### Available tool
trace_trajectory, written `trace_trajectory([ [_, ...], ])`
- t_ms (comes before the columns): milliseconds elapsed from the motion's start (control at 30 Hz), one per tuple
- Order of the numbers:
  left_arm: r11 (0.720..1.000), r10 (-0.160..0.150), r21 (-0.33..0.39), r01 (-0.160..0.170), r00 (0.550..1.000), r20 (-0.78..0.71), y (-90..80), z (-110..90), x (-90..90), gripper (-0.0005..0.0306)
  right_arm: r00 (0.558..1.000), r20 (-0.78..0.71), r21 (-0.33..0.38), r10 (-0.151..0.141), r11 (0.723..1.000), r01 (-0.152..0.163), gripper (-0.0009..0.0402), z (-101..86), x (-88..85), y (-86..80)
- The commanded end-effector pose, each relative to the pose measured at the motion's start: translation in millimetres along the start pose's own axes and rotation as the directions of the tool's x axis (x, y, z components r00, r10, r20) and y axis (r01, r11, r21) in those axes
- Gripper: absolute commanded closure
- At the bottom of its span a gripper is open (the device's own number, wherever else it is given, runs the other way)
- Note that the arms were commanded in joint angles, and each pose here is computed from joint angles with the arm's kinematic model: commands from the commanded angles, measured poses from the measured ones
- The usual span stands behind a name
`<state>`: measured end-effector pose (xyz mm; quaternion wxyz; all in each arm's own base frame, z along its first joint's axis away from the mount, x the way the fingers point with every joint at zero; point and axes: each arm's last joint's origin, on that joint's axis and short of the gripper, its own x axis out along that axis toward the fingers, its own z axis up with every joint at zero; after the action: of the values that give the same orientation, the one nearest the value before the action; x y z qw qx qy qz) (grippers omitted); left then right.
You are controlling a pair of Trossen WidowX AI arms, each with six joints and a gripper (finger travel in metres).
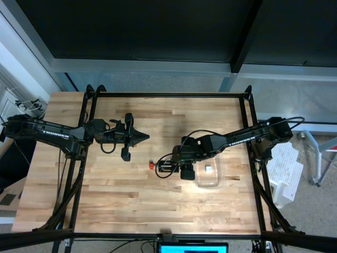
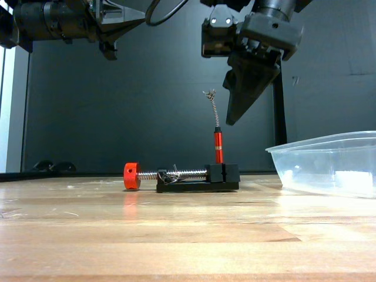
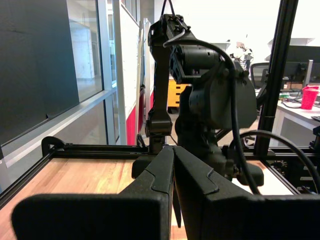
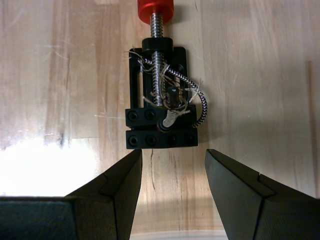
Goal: Pick the RCA connector and install on taskboard
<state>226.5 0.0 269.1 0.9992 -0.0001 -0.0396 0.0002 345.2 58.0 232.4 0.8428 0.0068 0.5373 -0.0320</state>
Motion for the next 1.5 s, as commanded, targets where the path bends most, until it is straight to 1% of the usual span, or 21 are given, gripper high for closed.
trace_trajectory([
  [33, 1.000, 0.000, 0.000, 0.000, 1.000, 0.000, 0.0, 0, 0.1, 0.0300, 1.000, 0.017, -0.004, 0.003, 1.000, -0.003, 0.0222, 0.3, -6.8, -0.7],
  [367, 1.000, 0.000, 0.000, 0.000, 1.000, 0.000, 0.0, 0, 0.1, 0.0300, 1.000, 0.014, -0.007, 0.004, 1.000, -0.004, 0.0238, -1.1, -10.8, -0.7],
  [500, 1.000, 0.000, 0.000, 0.000, 1.000, 0.000, 0.0, 0, 0.1, 0.0300, 0.999, 0.042, -0.035, 0.011, 0.999, -0.009, 0.0256, -1.4, -19.7, -1.8],
  [633, 1.000, 0.000, 0.000, 0.000, 1.000, 0.000, 0.0, 0, 0.0, 0.0300, 0.995, 0.096, -0.044, 0.018, 0.999, -0.013, 0.0294, -6.7, -32.8, -7.2],
  [700, 1.000, 0.000, 0.000, 0.000, 1.000, 0.000, 0.1, 0, 0.1, 0.0300, 0.991, 0.129, -0.042, 0.020, 0.999, -0.015, 0.0318, -10.5, -40.7, -10.9],
  [800, 1.000, 0.000, 0.000, 0.000, 1.000, 0.000, 0.0, 0, 0.1, 0.0300, 0.980, 0.195, -0.050, 0.038, 0.998, -0.029, 0.0359, -18.0, -52.2, -15.3],
  [900, 1.000, 0.000, 0.000, 0.000, 1.000, 0.000, 0.0, 0, 0.1, 0.0300, 0.964, 0.264, -0.036, 0.043, 0.999, -0.035, 0.0398, -24.5, -63.5, -20.8],
  [967, 1.000, 0.000, 0.000, 0.000, 1.000, 0.000, 0.1, 0, 0.0, 0.0300, 0.947, 0.318, -0.025, 0.048, 0.999, -0.042, 0.0388, -29.0, -70.3, -24.7],
  [1033, 1.000, 0.000, 0.000, 0.000, 1.000, 0.000, 0.0, 0, 0.1, 0.0300, 0.926, 0.372, -0.015, 0.056, 0.998, -0.055, 0.0388, -32.6, -77.1, -29.3],
  [1067, 1.000, 0.000, 0.000, 0.000, 1.000, 0.000, 0.0, 0, 0.0, 0.0300, 0.913, 0.403, -0.010, 0.064, 0.998, -0.066, 0.0392, -34.4, -80.5, -31.7],
  [1133, 1.000, 0.000, 0.000, 0.000, 1.000, 0.000, 0.0, 0, 0.1, 0.0300, 0.882, 0.462, -0.005, 0.090, 0.995, -0.099, 0.0393, -37.3, -85.9, -37.7],
  [1267, 1.000, 0.000, 0.000, 0.000, 1.000, 0.000, 0.0, 0, 0.0, 0.0300, 0.811, 0.578, 0.011, 0.085, 0.994, -0.112, 0.0394, -44.4, -96.8, -49.7],
  [1367, 1.000, 0.000, 0.000, 0.000, 1.000, 0.000, 0.1, 0, 0.1, 0.0300, 0.762, 0.643, 0.004, 0.074, 0.995, -0.100, 0.0394, -51.0, -105.1, -56.7],
  [1500, 1.000, 0.000, 0.000, 0.000, 1.000, 0.000, 0.0, 0, 0.1, 0.0300, 0.702, 0.710, -0.011, 0.056, 0.998, -0.069, 0.0393, -61.1, -115.6, -63.2],
])
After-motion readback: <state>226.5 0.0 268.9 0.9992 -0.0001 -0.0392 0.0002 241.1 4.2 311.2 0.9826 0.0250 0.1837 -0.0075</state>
